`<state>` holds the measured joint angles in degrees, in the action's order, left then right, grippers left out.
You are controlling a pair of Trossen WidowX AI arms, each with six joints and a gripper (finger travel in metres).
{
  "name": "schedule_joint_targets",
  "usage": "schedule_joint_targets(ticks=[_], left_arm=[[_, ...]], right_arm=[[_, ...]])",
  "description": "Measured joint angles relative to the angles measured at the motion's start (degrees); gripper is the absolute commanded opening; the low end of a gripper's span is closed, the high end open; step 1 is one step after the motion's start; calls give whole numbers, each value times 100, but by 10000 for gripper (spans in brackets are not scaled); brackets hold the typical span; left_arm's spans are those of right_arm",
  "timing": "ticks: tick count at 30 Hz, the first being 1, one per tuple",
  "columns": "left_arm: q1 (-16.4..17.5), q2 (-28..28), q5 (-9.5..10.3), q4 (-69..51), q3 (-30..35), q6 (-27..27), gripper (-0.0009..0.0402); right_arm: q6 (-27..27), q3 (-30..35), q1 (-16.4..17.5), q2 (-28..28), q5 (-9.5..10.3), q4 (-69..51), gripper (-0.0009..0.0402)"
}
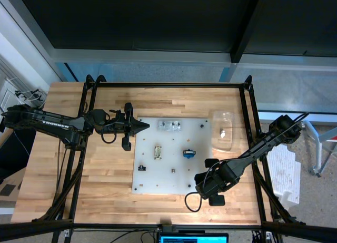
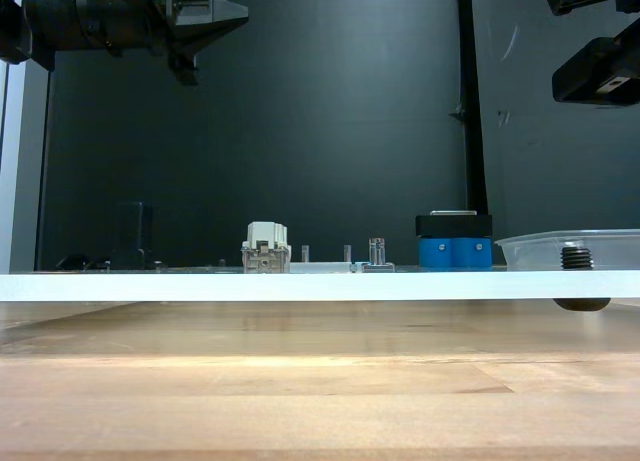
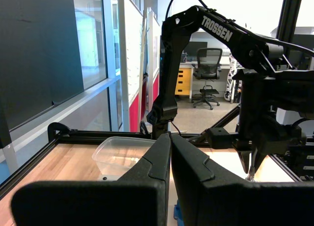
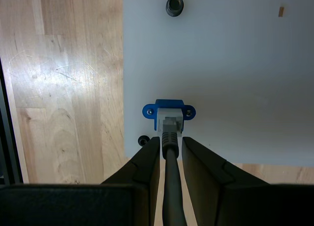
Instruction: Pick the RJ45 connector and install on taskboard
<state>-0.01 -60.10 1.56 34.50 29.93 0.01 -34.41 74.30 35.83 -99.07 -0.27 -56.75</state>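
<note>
My right gripper (image 4: 170, 141) is clamped on the RJ45 connector (image 4: 170, 122). The hold is not on the grey plug itself but on the dark boot and cable (image 4: 169, 187) behind it, which run straight back between my 2 fingers (image 4: 146, 167). It hangs over the taskboard (image 4: 235, 74) close to the near right corner. The plug's nose meets a blue mount (image 4: 149, 110) with 2 screwed ears, just beside a corner bolt (image 4: 143, 140). Whether the nose is already inside the opening or only lined up above it, I cannot tell.

That grip is my main worry. Holding a round, flexible section means a push could make the cable slide through my fingers or let the plug tilt, so it jams on the mount's rim instead of seating. If I let go before the latch catches, I judge the plug would spring back out. In the high view the slack loops off the board's near edge beneath my wrist — it could drag sideways on the plug or snag as I lift away.

My left gripper (image 3: 170, 138) is closed on nothing, held high over the board's far left edge — well apart from all this.
</note>
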Motion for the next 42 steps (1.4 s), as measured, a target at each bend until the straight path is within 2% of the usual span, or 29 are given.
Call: schedule_joint_targets(ticks=[10, 15, 21, 27, 39, 42], left_arm=[[0, -2, -2, 0, 2, 0, 0], [0, 0, -2, 0, 2, 0, 0], [0, 0, -2, 0, 2, 0, 0], [0, 0, 0, 0, 2, 0, 0], [0, 0, -2, 0, 0, 0, 0], [0, 0, -2, 0, 0, 0, 0]], right_arm=[[-131, -2, -7, 269, -52, -151, 101], [-199, 0, -4, 535, -164, -240, 128], [-227, 4, 2, 933, -166, -258, 150], [-260, 7, 4, 1174, -168, -256, 148], [-251, 13, 0, 1261, -173, -256, 132], [-210, 15, -33, 1401, -258, -256, 128]])
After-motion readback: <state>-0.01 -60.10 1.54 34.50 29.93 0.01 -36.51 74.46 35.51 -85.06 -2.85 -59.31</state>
